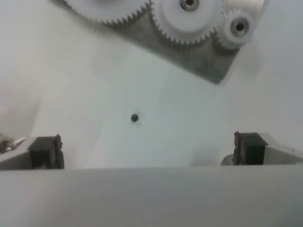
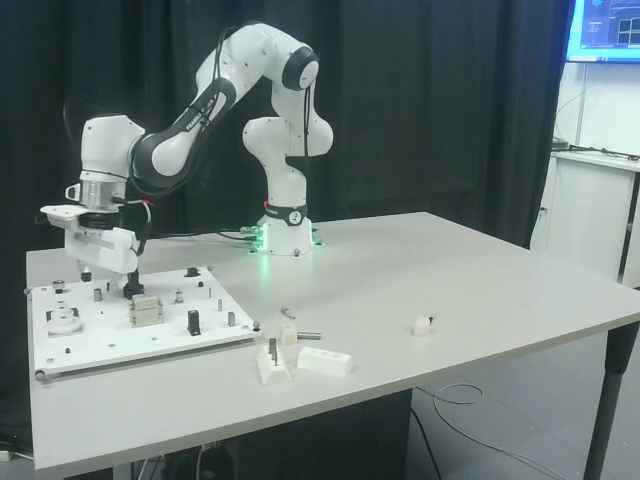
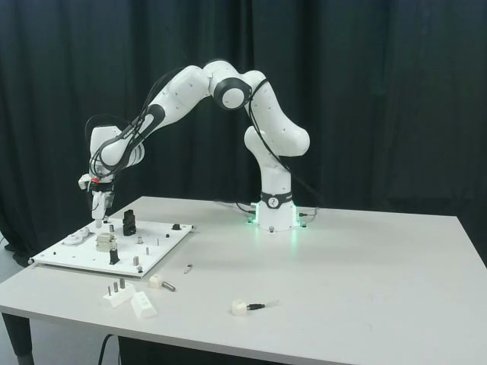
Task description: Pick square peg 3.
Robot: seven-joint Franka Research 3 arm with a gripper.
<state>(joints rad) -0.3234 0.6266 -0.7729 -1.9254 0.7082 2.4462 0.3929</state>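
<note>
My gripper (image 1: 147,150) is open wide, with nothing between its black fingertips (image 1: 46,151). It hovers low over the far left part of the white board (image 2: 150,342), beside the grey metal block (image 2: 146,310). The wrist view holds bare white board with a small black hole (image 1: 134,117) and three meshed white gears (image 1: 187,21) on a grey plate. Several small pegs stand on the board, among them a black one (image 2: 193,321). I cannot tell which is square peg 3. From the second room view the gripper (image 3: 99,219) hangs over the board's far corner.
In front of the board lie a white peg holder (image 2: 272,363), a white block (image 2: 323,361), a small white cube (image 2: 287,335) and a loose metal pin (image 2: 309,334). A small white part (image 2: 422,323) sits further right. The arm's base (image 2: 284,232) stands at the back.
</note>
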